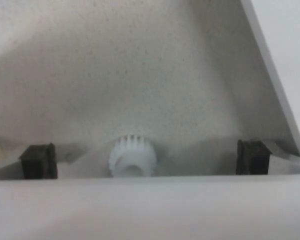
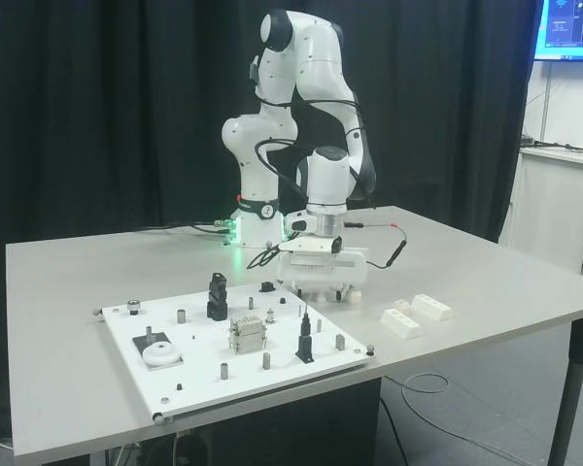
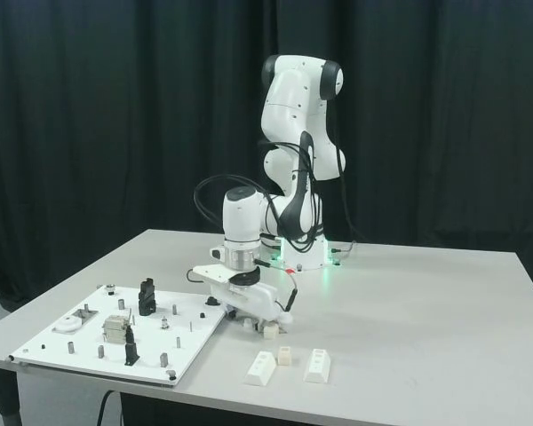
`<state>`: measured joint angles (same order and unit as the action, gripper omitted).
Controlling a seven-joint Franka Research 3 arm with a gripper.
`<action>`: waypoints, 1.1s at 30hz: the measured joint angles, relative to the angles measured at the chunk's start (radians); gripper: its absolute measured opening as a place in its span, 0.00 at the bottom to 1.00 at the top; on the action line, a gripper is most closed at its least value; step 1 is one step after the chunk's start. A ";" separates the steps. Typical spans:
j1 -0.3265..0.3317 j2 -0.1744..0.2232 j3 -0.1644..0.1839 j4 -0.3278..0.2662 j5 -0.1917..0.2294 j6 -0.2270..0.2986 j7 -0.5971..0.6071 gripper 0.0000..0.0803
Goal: Pick small gear.
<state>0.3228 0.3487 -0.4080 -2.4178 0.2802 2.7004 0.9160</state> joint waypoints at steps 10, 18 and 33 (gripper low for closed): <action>0.000 0.000 0.000 -0.005 0.034 0.008 0.000 1.00; 0.000 0.000 0.000 -0.005 0.033 0.011 -0.031 0.88; 0.000 0.000 0.002 -0.003 0.034 0.012 -0.032 0.23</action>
